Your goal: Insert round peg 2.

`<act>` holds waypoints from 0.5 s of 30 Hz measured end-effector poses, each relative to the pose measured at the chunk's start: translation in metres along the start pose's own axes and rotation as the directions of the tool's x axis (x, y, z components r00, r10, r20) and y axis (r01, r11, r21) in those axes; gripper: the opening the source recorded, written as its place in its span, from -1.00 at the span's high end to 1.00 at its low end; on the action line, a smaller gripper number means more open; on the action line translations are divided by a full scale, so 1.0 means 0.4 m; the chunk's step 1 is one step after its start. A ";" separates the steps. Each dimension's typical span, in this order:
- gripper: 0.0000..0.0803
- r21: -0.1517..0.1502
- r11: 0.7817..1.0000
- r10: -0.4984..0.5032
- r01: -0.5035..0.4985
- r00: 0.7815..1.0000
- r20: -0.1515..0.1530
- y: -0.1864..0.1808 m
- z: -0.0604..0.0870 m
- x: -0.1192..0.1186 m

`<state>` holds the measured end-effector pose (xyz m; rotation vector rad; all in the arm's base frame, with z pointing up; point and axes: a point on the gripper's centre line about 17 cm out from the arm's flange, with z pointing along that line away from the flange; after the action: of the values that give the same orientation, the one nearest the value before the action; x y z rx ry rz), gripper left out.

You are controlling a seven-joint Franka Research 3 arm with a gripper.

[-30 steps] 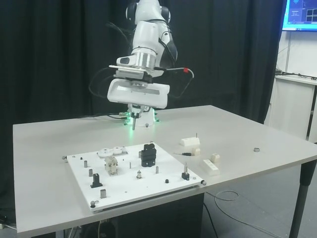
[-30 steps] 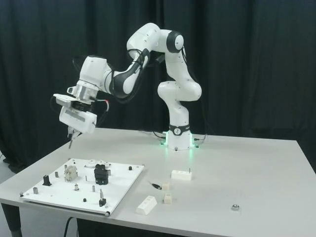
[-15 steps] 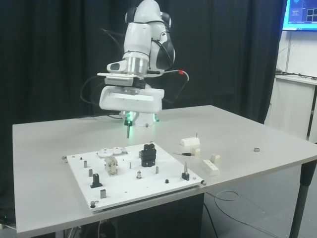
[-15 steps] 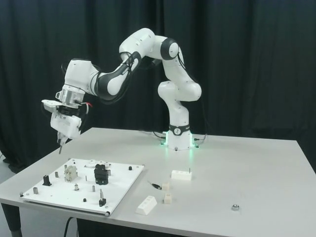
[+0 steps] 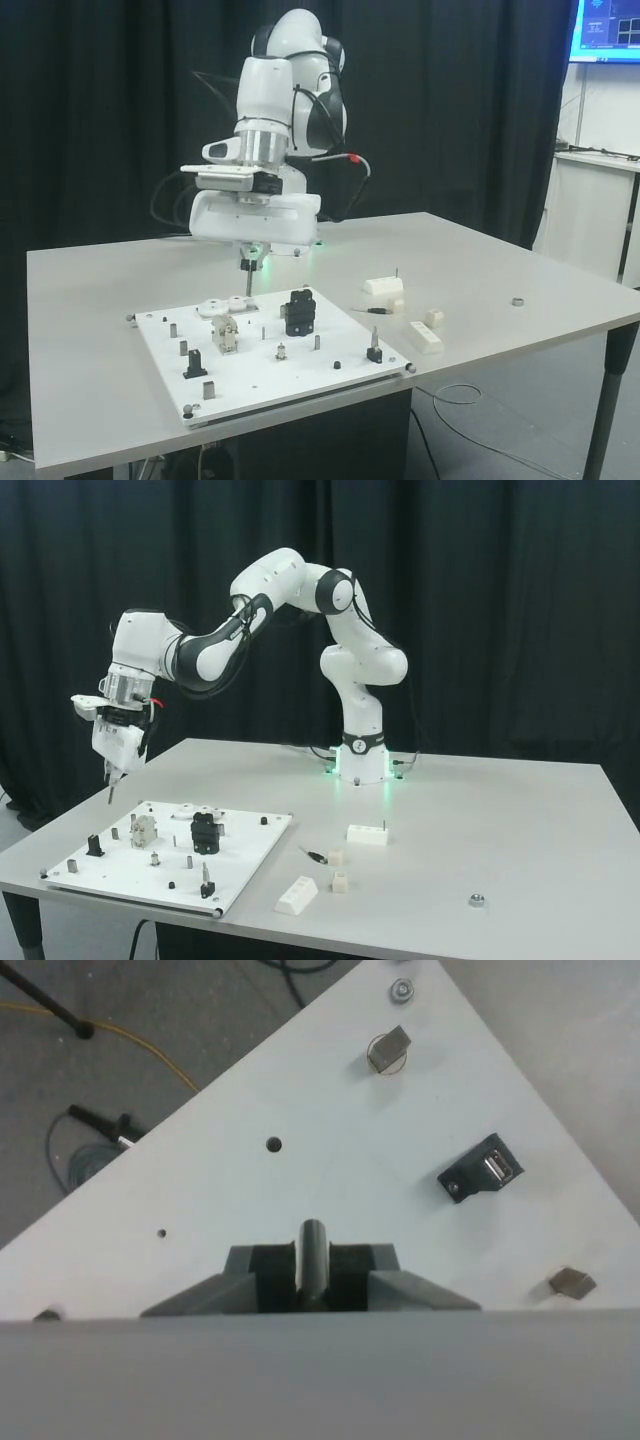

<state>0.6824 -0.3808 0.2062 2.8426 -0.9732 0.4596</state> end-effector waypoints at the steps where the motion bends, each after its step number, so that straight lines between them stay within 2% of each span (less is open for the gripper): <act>1: 0.84 0.001 1.000 0.004 -0.004 1.000 0.002 0.000 0.005 0.002; 15: 0.84 0.018 0.999 0.040 -0.040 0.999 0.014 -0.007 0.085 0.019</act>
<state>0.6986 -0.3896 0.1762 2.8509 -1.0350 0.4566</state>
